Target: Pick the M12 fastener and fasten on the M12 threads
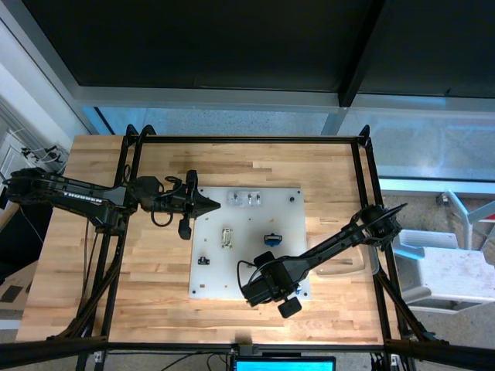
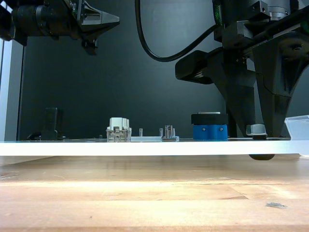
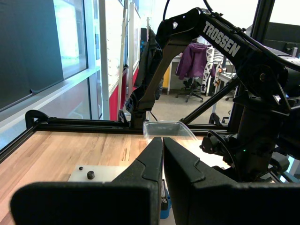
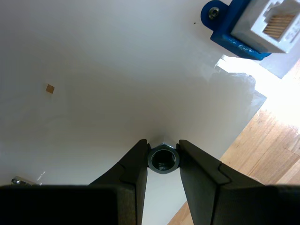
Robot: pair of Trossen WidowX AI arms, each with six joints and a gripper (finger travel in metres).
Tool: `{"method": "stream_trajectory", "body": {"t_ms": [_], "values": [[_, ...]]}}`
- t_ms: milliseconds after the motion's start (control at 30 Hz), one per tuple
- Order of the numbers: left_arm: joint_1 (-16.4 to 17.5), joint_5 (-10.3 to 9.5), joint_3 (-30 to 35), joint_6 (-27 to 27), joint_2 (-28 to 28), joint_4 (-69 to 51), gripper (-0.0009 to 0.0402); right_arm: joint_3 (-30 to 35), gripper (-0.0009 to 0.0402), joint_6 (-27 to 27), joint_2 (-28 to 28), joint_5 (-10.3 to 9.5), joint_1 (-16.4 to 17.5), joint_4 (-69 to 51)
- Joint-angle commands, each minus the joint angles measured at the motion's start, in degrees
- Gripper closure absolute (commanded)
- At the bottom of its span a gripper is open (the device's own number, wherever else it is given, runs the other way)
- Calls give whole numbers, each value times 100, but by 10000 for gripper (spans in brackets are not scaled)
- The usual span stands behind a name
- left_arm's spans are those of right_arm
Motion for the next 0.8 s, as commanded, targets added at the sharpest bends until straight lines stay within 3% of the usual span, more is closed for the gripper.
{"method": "stream_trajectory", "body": {"t_ms": [33, 800], "values": [[0, 2, 2, 0, 0, 0, 393, 2, 358, -11, 20, -7, 0, 7], [2, 2, 2, 0, 0, 0, 393, 2, 358, -39, 20, -24, 7, 157]]}}
